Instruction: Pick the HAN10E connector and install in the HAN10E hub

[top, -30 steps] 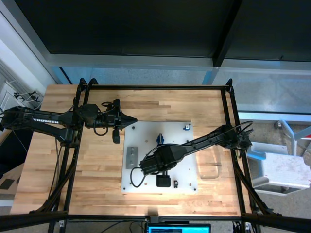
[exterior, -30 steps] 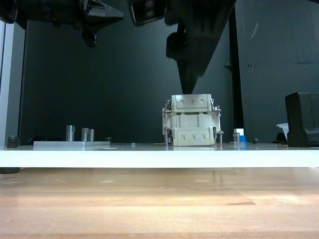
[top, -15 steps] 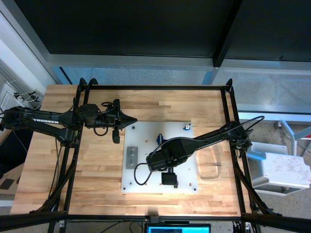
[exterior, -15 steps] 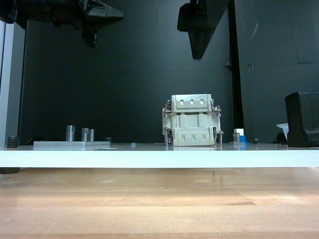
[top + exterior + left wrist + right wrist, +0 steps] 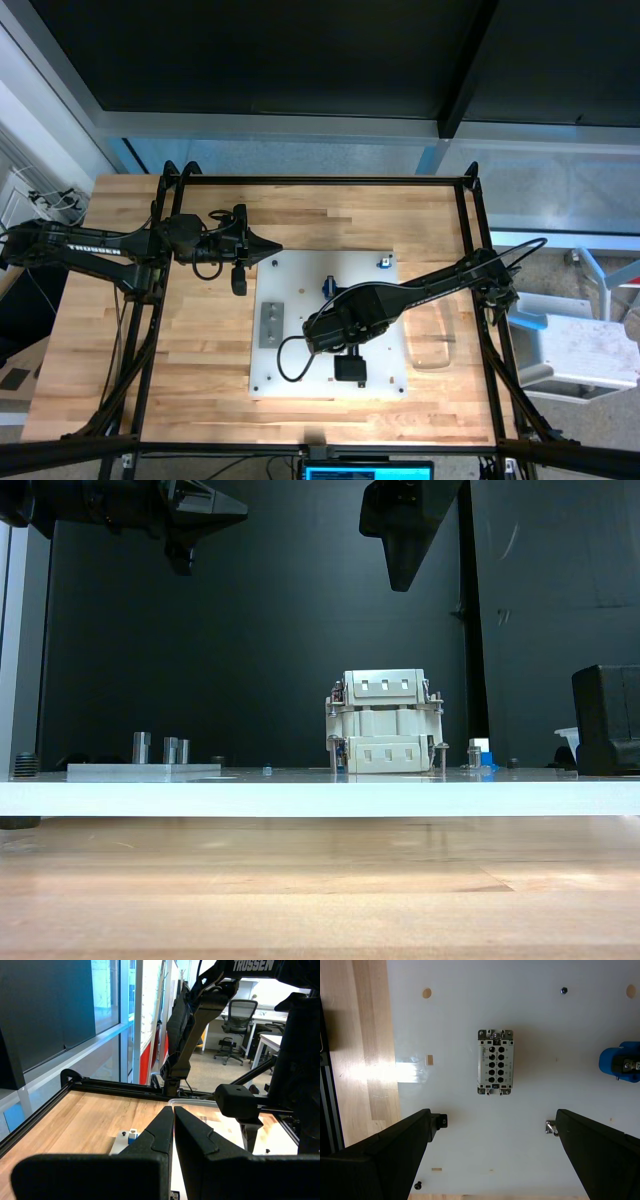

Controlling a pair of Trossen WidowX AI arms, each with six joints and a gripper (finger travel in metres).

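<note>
Low view, HAN10E connector [image 5: 383,686] below right pincer [image 5: 402,578]

Light butcher-block wooden desk [image 5: 190,340], black metal frame [image 5: 320,181] round its edges. Dark panel [image 5: 250,50] above the far side, pale grey floor [image 5: 560,210] beyond. White stepped stand [image 5: 585,350] on the floor right of the desk, lit screen [image 5: 368,470] at the near edge. Left wrist view: tall windows [image 5: 107,990], daylight, office chair [image 5: 239,1015].

Bright overhead light leaves glare on the white board [image 5: 412,1072]; the low view's backdrop is dark.
</note>
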